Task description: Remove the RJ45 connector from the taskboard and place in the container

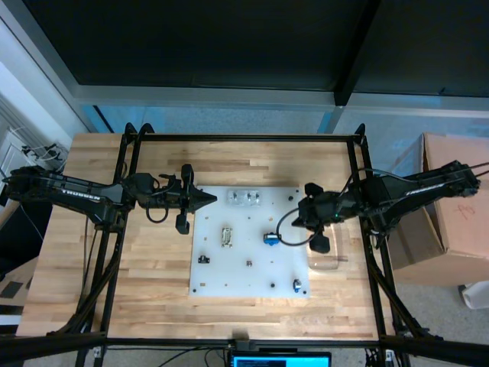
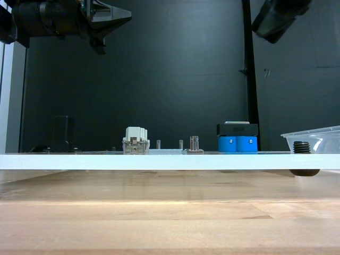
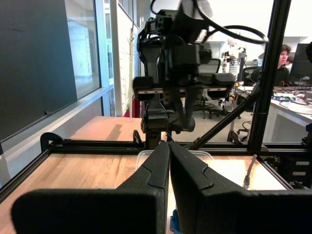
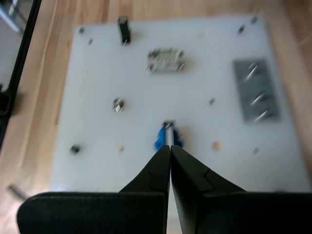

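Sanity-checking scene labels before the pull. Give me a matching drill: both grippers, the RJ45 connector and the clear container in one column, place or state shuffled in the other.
Things
1. black left gripper
2. black right gripper
3. RJ45 connector
4. clear plastic container

Places and states
A. on the wooden table, beside the white taskboard's right edge
B. shut, raised near the board's right edge
C. sitting in its blue mount on the board
D. shut, raised over the board's left edge

Pairs: 1-D, 2-B, 3-C, 4-A
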Controlling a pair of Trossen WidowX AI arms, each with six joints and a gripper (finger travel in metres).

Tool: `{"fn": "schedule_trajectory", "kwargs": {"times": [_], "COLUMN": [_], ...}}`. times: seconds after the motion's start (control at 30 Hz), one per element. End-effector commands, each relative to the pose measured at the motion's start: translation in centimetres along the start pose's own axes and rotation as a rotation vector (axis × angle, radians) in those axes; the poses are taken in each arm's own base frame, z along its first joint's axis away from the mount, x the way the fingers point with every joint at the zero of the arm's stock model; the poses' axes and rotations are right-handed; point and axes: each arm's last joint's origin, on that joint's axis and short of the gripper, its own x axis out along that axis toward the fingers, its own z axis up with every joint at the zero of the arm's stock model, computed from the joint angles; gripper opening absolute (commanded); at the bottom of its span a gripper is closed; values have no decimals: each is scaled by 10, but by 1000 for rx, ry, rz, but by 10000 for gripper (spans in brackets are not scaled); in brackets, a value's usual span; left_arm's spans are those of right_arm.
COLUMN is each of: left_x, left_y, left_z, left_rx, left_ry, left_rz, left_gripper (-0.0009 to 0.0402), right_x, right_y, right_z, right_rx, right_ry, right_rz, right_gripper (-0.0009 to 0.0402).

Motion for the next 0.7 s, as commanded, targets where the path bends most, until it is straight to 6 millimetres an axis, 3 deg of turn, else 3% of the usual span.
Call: {"fn": "schedule_trajectory", "kwargs": {"times": [0.03, 0.5, 0.7], "left_x": [0, 0, 0], "left_y": [0, 0, 0], "left_z": [0, 0, 0], "left_rx": [0, 0, 0], "left_ry": [0, 0, 0], "left_rz": [0, 0, 0], "left_gripper": [0, 0, 0], "right_x": [0, 14, 23], "right_y": [15, 69, 92], "right_z": [-4, -30, -43], "right_rx": [16, 126, 96], "right_ry": [55, 218, 278], "right_rz": [5, 56, 64], "right_gripper": [0, 0, 0]}}
